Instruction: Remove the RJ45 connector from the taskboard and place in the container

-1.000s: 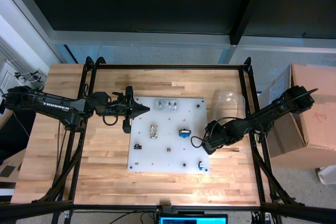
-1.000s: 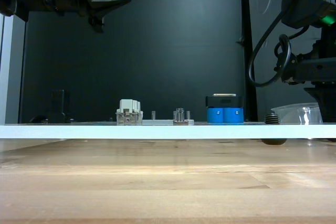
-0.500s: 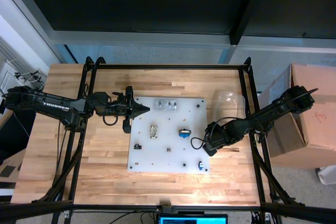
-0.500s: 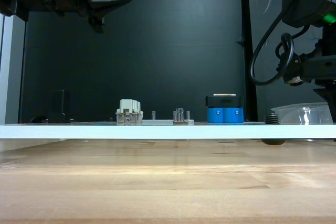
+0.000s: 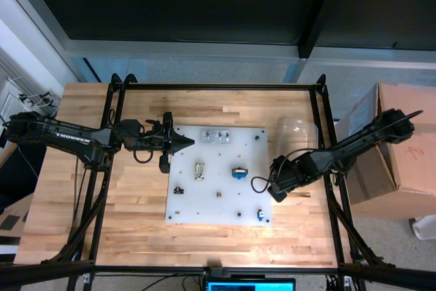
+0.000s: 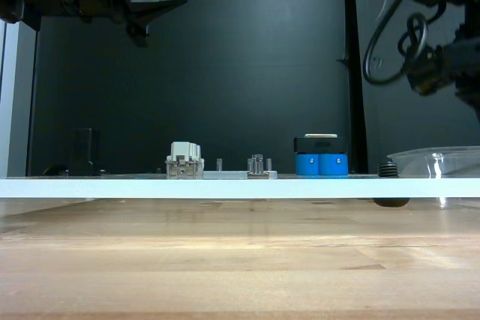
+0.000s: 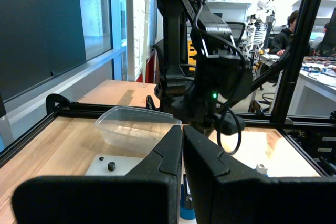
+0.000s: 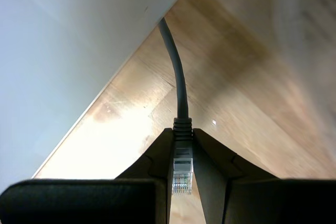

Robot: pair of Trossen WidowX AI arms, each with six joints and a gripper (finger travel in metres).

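**A:** What is the right gripper (image 8: 182, 132) doing?

**B:** Its fingers are clamped on the RJ45 connector (image 8: 182, 174). The clear plug sits between them with its contact end nearest the camera, and its grey cable (image 8: 177, 85) trails away. The plug is clear of the task board (image 5: 218, 202), held in the air over bare wood just beside the board's right edge.

**A:** Is that different from a second ago?

**B:** Yes. In the low view the right arm (image 6: 435, 65) sits higher than it did, when its lower part hung down near the container's level. From above, the gripper has shifted slightly right, away from the board.

**A:** And the left gripper (image 7: 182, 129)?

**B:** Its fingers are pressed together with nothing between them, high over the board's far left edge. It has not moved.

**A:** Where is the container (image 5: 300, 134)?

**B:** It is clear plastic and stands on the table beside the board's far right corner.

**A:** What about the setting?

**B:** There is a butcher-block table (image 5: 136, 236) inside a black frame (image 5: 218, 87). A cardboard box (image 5: 402, 148) stands at the right and a lit screen (image 5: 251, 284) at the near edge. The left wrist view shows tall windows (image 7: 94, 14) and a person (image 7: 290, 30) seated far behind.

**A:** Is there any writing?

**B:** White lettering (image 5: 68, 139) runs along the left arm, and the box carries a red mark. I cannot read either with certainty.
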